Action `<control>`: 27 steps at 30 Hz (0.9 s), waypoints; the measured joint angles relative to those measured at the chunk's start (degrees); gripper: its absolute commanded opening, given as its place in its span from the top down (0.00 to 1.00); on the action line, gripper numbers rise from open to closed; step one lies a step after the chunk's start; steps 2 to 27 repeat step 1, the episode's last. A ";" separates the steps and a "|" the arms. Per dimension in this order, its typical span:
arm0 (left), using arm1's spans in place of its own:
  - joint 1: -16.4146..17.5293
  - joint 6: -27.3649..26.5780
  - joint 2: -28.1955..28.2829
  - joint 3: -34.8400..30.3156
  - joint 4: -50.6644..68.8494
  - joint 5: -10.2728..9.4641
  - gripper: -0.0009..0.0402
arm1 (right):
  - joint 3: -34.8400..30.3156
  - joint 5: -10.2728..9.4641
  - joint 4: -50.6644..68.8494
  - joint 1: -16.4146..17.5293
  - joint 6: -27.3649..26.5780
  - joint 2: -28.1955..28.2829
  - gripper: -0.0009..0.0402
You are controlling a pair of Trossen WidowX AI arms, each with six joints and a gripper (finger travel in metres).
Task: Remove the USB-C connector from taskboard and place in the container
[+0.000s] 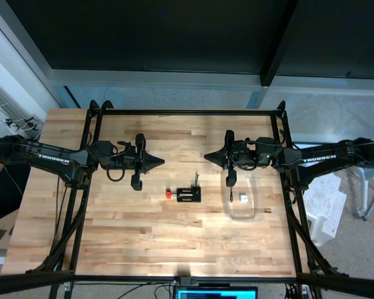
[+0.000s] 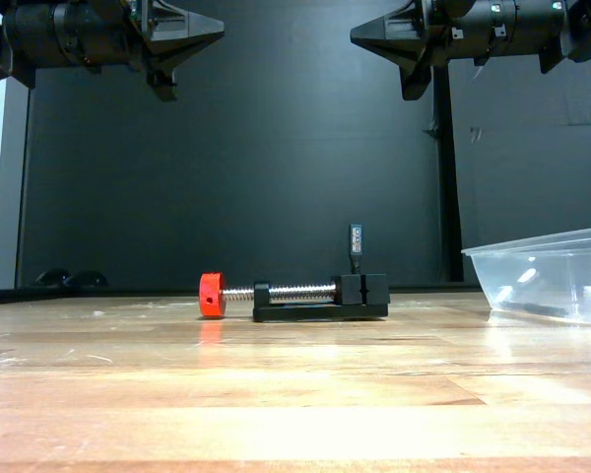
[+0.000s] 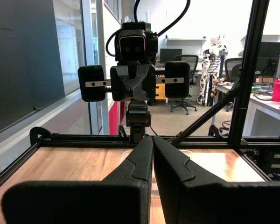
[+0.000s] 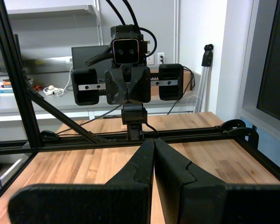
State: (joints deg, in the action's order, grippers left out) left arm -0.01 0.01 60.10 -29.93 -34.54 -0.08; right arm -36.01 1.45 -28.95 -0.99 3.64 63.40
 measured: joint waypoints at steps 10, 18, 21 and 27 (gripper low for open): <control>0.00 -0.02 0.00 -0.02 0.00 0.00 0.98 | 0.00 0.02 0.00 0.00 -0.02 0.00 0.98; 0.00 -0.02 0.00 -0.02 0.00 0.00 0.98 | 0.00 0.02 0.00 0.00 -0.02 0.00 0.98; 0.00 -0.02 0.00 -0.02 0.00 0.00 0.98 | 0.00 0.02 0.00 0.00 -0.02 0.00 0.98; 0.00 -0.02 0.00 -0.02 0.00 0.00 0.98 | 0.00 0.02 0.00 0.00 -0.02 0.00 0.98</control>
